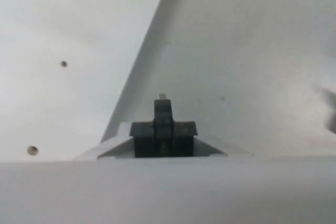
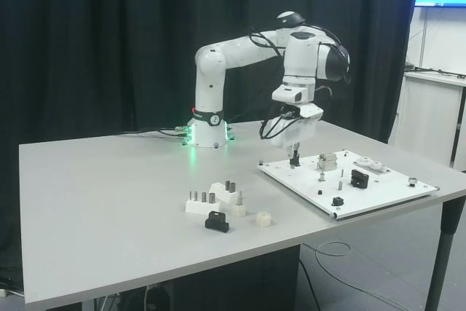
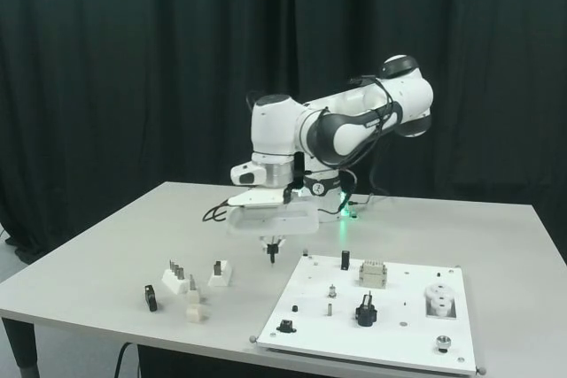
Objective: Insert USB.
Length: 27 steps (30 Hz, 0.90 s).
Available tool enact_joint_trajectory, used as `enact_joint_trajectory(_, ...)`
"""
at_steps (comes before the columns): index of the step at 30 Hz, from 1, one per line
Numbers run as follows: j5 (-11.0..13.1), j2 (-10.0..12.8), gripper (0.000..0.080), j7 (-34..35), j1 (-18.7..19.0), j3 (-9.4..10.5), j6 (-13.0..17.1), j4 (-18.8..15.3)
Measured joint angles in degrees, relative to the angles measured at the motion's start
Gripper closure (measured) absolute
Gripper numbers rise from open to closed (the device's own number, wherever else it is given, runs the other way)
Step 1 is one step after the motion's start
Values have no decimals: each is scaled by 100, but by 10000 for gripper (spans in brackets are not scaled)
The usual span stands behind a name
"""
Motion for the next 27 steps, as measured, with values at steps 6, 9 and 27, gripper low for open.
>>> enact_joint_trajectory(6, -6, -9, 736, 732, 307, -99, 58, -183)
enact_joint_trajectory(9, -18, -10, 736, 1219, 451, -158, 58, -269)
enact_joint_trajectory(27, -543, -158, 736, 3902, 1429, -518, -467, -706)
